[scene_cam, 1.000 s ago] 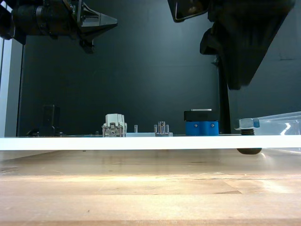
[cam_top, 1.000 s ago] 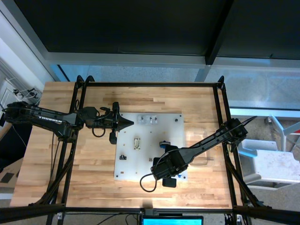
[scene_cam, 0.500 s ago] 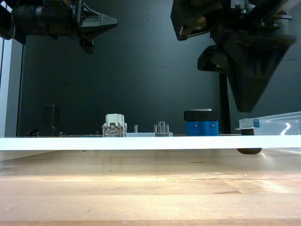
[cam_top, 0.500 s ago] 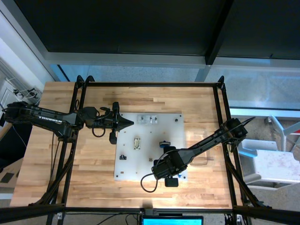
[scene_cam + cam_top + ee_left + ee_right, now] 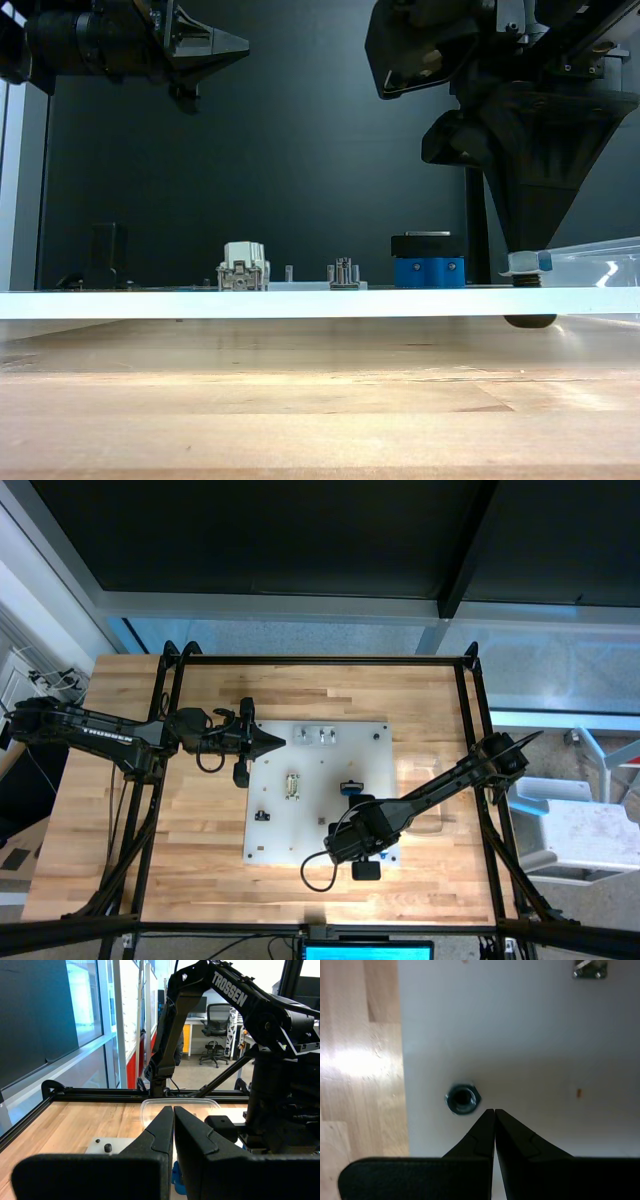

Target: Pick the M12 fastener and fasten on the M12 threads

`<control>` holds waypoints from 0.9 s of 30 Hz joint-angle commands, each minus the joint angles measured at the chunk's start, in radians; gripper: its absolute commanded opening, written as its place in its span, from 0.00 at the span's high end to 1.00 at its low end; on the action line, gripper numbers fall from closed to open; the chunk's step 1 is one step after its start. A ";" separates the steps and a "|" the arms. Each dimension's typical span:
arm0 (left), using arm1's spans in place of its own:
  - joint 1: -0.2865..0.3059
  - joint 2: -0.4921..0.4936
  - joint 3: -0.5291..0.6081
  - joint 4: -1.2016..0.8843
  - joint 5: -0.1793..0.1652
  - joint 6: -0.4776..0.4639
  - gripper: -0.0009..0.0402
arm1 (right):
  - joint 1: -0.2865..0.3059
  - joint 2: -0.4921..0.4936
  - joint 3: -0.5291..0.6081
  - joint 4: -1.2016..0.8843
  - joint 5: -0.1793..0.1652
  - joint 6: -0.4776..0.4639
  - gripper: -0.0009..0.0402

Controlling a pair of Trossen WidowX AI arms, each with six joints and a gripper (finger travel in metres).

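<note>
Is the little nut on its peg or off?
On: the nut sits atop the ribbed stud; right gripper, shut, hovers near it; left gripper, shut, parked left.

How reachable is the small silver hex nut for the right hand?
Probably not yet: the right hand hangs shut just above the nut on its black ribbed stud; nothing blocks it, but it must open first. Left hand hangs shut over the white board's far left.

Overhead light glares off the pale wooden worktop; the flat white board looks soft, slightly blurred. Seen level, the high left tool and low right tool are unlit silhouettes against black.
</note>
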 commanded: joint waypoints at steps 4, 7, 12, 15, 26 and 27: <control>0.000 0.000 0.000 0.000 0.000 0.000 0.98 | 0.000 0.001 -0.005 0.018 -0.007 0.001 0.98; 0.000 0.000 0.000 0.000 0.000 0.000 0.98 | 0.000 0.001 -0.010 0.019 -0.008 0.000 0.98; 0.000 0.000 0.000 0.000 0.000 0.000 0.98 | -0.001 0.001 -0.011 0.018 -0.252 -0.079 0.98; 0.000 0.000 0.000 0.000 0.000 0.000 0.98 | -0.001 0.000 -0.006 0.016 -0.349 -0.120 0.98; 0.000 0.000 0.000 0.000 0.000 0.000 0.98 | -0.006 0.000 0.002 -0.023 -0.118 -0.070 0.98; 0.000 0.000 0.000 0.000 0.000 0.000 0.98 | -0.008 0.000 0.003 -0.032 -0.091 -0.070 0.98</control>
